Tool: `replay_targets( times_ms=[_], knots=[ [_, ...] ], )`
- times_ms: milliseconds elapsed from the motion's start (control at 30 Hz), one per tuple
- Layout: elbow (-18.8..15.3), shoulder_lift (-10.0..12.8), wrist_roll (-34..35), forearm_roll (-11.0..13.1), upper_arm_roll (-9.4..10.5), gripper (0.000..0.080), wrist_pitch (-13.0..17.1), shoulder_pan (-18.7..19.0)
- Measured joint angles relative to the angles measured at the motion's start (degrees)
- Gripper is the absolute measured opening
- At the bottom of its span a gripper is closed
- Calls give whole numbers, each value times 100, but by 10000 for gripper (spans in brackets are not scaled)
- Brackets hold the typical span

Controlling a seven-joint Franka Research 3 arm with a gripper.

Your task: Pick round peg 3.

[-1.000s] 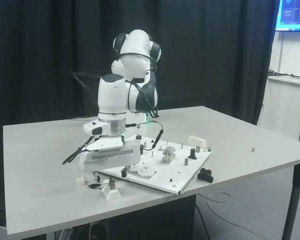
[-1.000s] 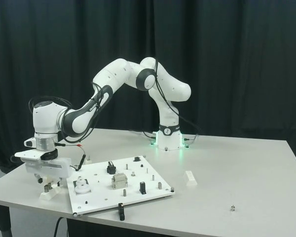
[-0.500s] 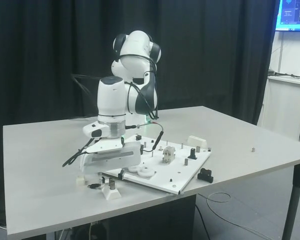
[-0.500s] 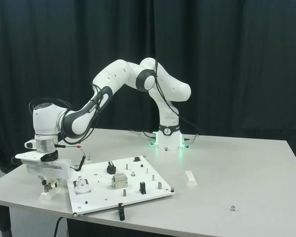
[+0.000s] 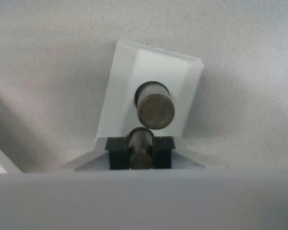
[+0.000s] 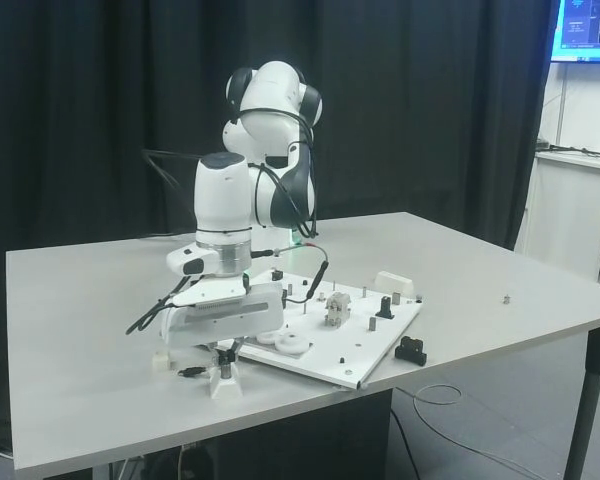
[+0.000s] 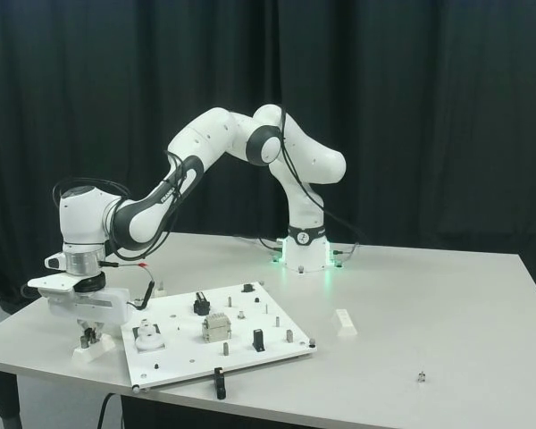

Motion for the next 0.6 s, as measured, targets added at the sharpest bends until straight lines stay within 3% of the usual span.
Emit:
replay_targets(
  times_ms=[33,67,600],
  knots=[
    [0,0,0,7,0,150,0,0],
    [0,0,0,11,0,99,0,0],
    [155,1,54,14,-59,100,-37,8]
  ],
)
